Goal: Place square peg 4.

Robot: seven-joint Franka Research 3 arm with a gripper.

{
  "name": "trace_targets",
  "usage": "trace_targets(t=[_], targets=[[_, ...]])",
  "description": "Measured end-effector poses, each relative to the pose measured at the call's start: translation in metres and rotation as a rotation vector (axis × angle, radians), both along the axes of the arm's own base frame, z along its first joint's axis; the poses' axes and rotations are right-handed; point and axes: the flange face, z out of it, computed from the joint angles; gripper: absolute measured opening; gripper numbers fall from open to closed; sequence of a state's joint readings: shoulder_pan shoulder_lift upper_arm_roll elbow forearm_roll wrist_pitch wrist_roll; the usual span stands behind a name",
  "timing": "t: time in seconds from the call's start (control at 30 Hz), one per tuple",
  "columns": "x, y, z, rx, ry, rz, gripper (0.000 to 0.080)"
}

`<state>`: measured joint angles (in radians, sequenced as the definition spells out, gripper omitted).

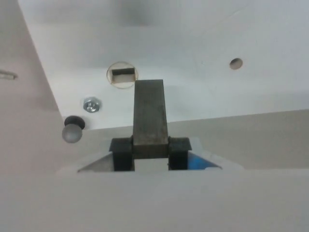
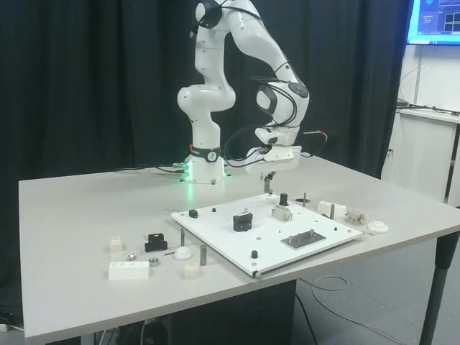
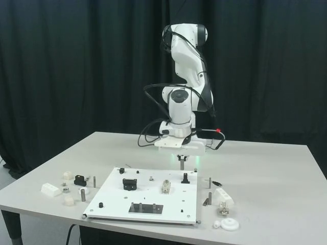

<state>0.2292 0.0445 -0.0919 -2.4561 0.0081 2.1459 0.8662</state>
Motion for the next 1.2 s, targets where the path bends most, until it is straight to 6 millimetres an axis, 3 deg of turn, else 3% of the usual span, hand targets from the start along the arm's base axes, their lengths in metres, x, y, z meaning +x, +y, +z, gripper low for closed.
trace_targets(t=[0.63, 1.2], targets=[[0.004, -0.01, -0.003, -0.001, -0.015, -0.021, 0.0148], [0.009, -0.01, 0.014, 0.006, -0.039, -0.022, 0.0148]])
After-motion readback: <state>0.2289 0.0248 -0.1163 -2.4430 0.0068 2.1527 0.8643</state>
